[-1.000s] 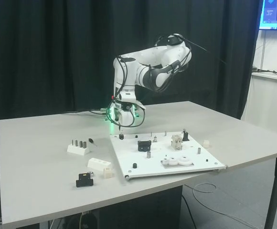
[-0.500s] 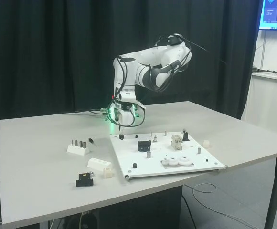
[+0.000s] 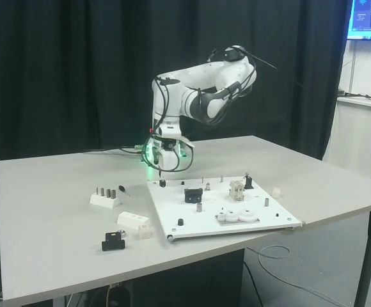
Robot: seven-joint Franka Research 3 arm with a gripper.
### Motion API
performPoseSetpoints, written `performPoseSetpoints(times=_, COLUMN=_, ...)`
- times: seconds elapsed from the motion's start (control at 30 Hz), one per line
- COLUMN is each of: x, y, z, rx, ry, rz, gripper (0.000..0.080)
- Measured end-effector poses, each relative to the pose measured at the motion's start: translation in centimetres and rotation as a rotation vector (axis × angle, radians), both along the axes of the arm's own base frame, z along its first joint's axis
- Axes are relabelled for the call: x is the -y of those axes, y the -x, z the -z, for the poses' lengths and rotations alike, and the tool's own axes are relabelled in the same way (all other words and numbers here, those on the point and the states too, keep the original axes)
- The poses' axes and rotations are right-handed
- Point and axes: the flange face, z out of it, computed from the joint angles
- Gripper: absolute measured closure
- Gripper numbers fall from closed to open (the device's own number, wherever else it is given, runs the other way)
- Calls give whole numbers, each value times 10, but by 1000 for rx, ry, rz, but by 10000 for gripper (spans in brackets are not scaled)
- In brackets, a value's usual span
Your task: Insert Ethernet.
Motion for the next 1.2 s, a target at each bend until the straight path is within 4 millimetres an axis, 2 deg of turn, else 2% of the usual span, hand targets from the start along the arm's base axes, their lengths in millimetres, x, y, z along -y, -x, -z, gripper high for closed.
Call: performPoseSetpoints(times=1.2, x=1, y=2, z=0, rx=19, ry=-12, rz=-7, gripper=702)
